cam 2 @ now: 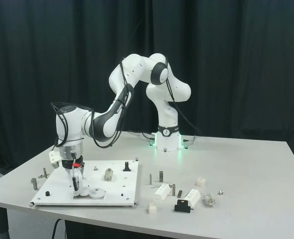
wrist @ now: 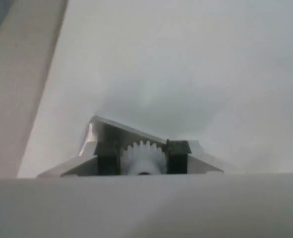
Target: Remove small gear.
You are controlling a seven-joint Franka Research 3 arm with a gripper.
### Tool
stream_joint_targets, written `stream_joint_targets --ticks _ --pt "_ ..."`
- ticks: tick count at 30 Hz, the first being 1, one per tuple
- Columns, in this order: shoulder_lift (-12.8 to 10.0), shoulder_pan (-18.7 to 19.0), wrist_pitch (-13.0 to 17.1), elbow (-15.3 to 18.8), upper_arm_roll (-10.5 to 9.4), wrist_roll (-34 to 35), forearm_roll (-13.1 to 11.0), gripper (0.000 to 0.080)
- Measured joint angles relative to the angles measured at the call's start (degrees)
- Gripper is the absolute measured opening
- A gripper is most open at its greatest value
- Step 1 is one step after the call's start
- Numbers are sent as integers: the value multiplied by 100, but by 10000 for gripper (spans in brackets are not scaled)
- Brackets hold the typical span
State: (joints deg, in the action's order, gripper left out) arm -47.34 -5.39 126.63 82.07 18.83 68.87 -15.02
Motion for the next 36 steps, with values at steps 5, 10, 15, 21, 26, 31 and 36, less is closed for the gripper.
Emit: stream_joint_targets --ticks 5,10,15,21,26,31,36 --pt "0 0 -11 -5 4 -23 -8 199" --pt "0 0 -14 -5 9 706 -12 199" --pt "0 4 -14 -5 10 720 0 199" --pt "0 9 -15 -8 10 -71 5 199" --pt "0 9 -21 -9 17 59 -11 199" --pt "0 10 -24 -9 25 1026 -13 199" --pt "0 15 -25 -9 25 1066 1 199"
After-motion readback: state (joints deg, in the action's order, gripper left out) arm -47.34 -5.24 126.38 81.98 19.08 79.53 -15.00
